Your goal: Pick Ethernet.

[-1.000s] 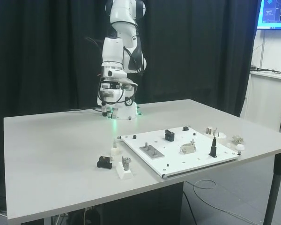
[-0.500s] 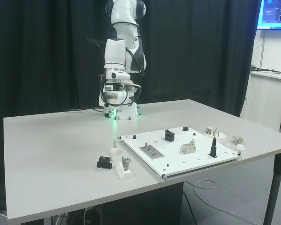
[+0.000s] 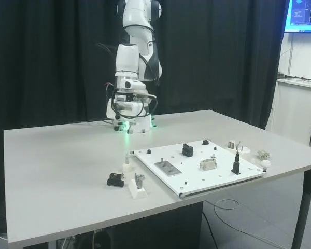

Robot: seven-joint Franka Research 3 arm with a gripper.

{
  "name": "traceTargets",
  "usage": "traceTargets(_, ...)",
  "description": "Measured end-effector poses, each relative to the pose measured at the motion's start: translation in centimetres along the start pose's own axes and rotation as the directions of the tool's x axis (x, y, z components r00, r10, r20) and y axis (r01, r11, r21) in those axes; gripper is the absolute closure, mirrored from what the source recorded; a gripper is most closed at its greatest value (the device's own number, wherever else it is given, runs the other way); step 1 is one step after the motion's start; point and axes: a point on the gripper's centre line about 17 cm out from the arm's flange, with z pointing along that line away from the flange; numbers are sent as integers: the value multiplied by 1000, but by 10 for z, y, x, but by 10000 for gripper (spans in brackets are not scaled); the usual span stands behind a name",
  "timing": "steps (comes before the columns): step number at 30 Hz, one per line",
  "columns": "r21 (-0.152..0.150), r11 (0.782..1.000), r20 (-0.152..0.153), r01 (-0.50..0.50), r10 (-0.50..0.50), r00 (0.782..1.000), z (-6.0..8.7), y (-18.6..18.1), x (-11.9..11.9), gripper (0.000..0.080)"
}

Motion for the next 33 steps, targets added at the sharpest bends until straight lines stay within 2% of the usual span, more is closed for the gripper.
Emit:
traceTargets(7, 0, 998, 4, 58, -58, 998, 8, -6, 2, 3)
traceTargets(11, 7, 993, -5, 119, -119, 993, 13, -9, 6, 3)
traceTargets(22, 17, 978, -30, 210, -209, 977, 29, -10, 21, 3)
traceTargets(33, 3, 962, -1, 271, -271, 962, 40, -2, 22, 3)
